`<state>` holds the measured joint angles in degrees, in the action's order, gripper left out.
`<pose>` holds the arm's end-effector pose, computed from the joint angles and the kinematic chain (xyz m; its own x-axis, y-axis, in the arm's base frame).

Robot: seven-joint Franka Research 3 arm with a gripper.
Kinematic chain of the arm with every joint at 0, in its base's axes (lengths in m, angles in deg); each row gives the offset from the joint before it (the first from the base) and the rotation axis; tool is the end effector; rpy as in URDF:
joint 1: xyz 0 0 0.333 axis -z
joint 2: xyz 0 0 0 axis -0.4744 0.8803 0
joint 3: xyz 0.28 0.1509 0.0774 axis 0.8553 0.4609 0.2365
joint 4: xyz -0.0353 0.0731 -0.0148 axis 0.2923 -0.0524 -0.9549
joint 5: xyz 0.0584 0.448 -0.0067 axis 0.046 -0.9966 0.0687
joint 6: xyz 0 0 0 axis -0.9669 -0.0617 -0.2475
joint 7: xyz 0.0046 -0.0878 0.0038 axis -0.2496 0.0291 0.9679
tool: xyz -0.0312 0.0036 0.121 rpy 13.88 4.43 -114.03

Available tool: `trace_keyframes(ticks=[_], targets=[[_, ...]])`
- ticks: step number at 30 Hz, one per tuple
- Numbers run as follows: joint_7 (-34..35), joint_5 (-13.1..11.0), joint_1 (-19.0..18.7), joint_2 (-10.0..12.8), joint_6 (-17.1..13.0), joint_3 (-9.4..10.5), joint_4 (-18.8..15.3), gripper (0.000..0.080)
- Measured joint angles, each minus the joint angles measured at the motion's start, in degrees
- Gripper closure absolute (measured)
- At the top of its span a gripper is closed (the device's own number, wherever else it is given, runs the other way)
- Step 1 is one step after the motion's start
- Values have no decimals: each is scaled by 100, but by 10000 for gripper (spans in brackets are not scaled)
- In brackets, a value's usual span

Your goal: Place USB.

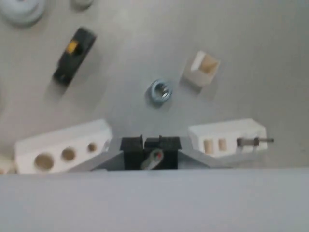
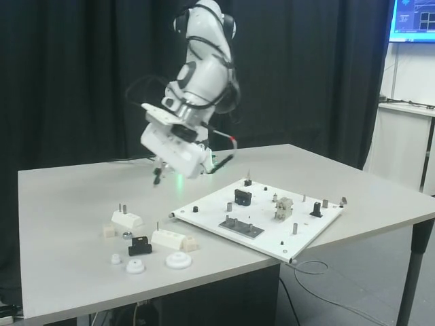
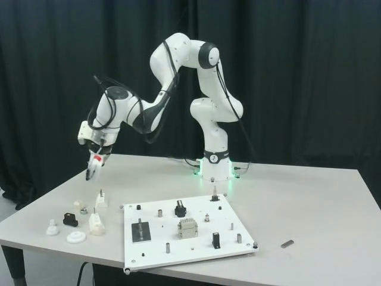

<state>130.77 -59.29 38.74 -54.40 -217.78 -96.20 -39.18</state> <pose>0.6165 -0.3283 0.2972 -0.3320 -0.8170 0.4715 -0.9368 0.3442 -0.0633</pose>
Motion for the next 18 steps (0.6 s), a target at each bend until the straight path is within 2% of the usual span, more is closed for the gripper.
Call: trace_keyframes(ticks=[9, 18], targets=[[-139, -348, 140, 21, -819, -451, -310, 737], [-139, -754, 231, 140, -1250, -784, -424, 737]])
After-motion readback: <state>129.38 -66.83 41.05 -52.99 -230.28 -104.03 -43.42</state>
